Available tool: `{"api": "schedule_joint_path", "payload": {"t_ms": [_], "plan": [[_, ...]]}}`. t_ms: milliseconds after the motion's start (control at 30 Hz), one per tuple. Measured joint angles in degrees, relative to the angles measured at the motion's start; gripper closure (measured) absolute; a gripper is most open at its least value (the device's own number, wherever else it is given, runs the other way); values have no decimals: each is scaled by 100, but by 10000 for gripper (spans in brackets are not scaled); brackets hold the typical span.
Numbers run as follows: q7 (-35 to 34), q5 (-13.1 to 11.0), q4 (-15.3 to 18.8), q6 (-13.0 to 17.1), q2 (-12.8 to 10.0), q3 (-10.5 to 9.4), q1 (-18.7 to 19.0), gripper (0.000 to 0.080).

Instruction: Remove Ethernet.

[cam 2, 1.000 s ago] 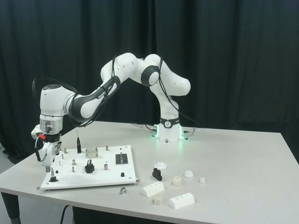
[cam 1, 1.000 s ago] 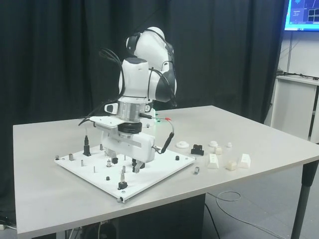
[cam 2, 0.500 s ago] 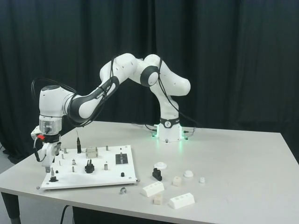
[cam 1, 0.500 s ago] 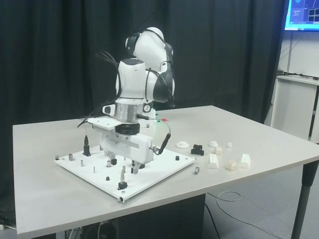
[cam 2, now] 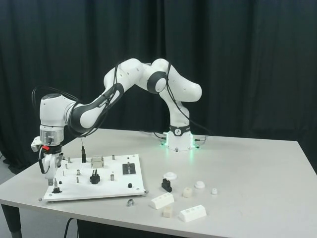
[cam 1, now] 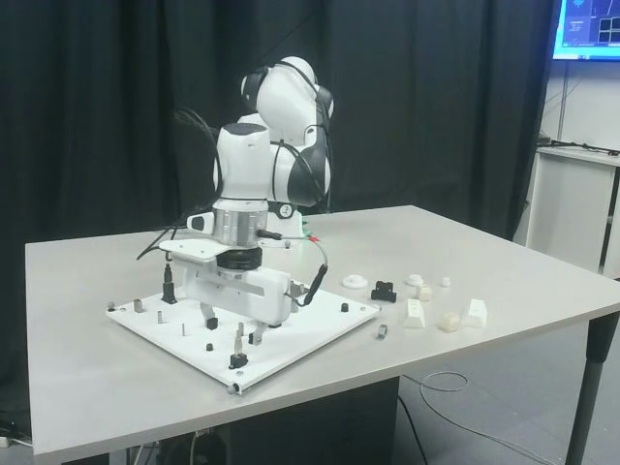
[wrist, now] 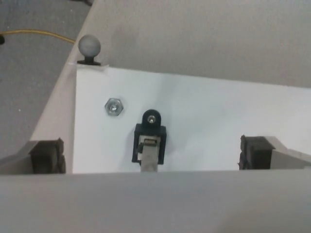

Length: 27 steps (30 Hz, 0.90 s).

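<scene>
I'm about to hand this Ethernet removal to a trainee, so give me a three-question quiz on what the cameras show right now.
1. True or false: the gripper is shut on the Ethernet plug.
2. The hex nut lies: A) on the white board, beside the black socket but apart from it; B) inside the socket; C) on the grey table, off the board.
3. What stands at the board's corner in the wrist view?

Key: 1 false: it is open, with one finger on each side of the plug and neither touching it. 2 A. 3 a grey ball.
</scene>
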<state>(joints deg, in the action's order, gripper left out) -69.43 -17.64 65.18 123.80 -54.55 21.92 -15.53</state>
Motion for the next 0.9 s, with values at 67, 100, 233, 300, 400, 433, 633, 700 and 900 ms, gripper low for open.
{"api": "schedule_joint_path", "payload": {"t_ms": [67,100,233,300,400,433,633,700,900], "plan": [[23,-13,0,16,-14,0,-5,3],[38,-17,0,23,-21,0,-6,3],[80,-45,0,45,-49,0,-6,3],[100,-53,0,50,-60,-1,-6,3],[110,-59,0,53,-70,-2,-4,3],[110,-60,0,53,-72,-2,-2,3],[108,-73,0,53,-85,-2,6,3],[97,-85,0,53,-91,-2,7,3],[19,-113,0,53,-114,-2,9,3]]}}
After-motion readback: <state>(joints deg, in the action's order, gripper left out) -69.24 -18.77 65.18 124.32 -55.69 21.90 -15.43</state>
